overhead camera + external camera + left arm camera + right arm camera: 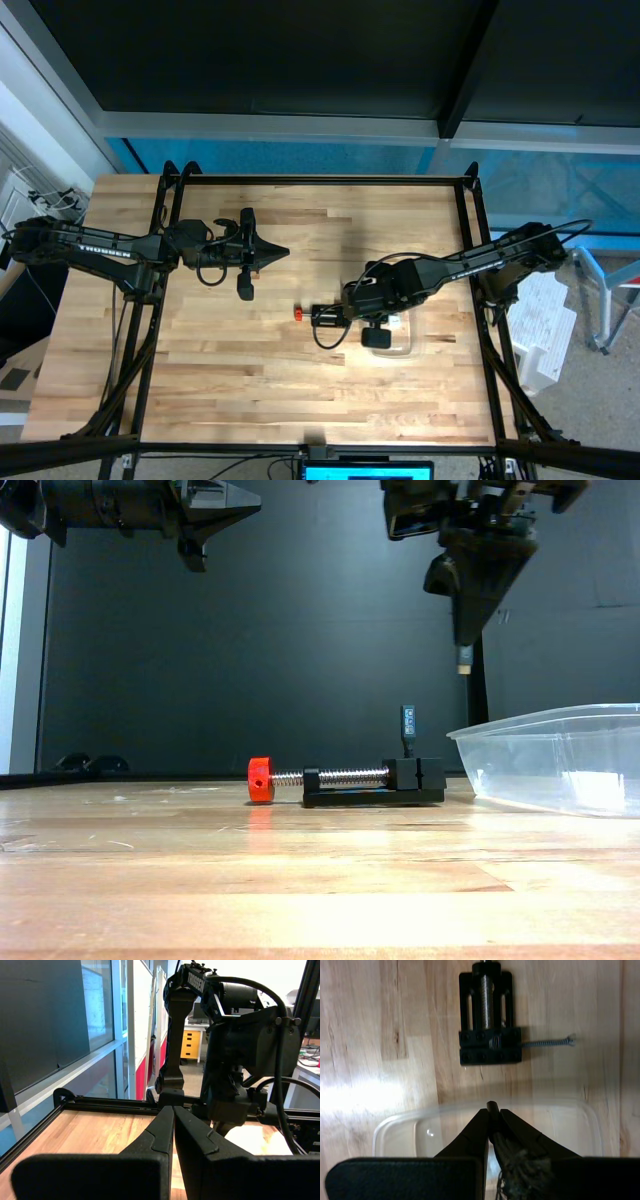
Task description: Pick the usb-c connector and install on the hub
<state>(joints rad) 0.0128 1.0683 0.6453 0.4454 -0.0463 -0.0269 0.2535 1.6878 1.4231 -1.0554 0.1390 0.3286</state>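
Fingers point(470, 1140) of the right gripper point(492, 1110) are pinched nearly together, and clamped right at their tips is the usb-c connector point(492, 1106), a tiny dark stub barely poking past them. The low view gives it better: the connector hangs point-down from that gripper in the upper right of the frame, with a dark body and a short pale metal tip, well clear of the table point(250, 370). Below it and a touch to the left sits the hub point(372, 780), centre of the frame on the wood. It's a low black block with a bright threaded screw running out to an orange-red knob point(260, 779) at its left end, and a thin grey pin point(407, 725) stands up from its right part. Just right of the hub is the clear plastic tray point(560, 750), cut off by the frame's right edge. From above, the right gripper covers part of the hub and the connector can't be made out at all; the knob and some black body show mid-frame. Over to the left gripper point(283, 251), left of centre in the high view and well apart from the hub: its fingers are pressed flush together with nothing between them. In its own camera the right arm point(225, 1060) fills the far side, and the hub isn't visible.
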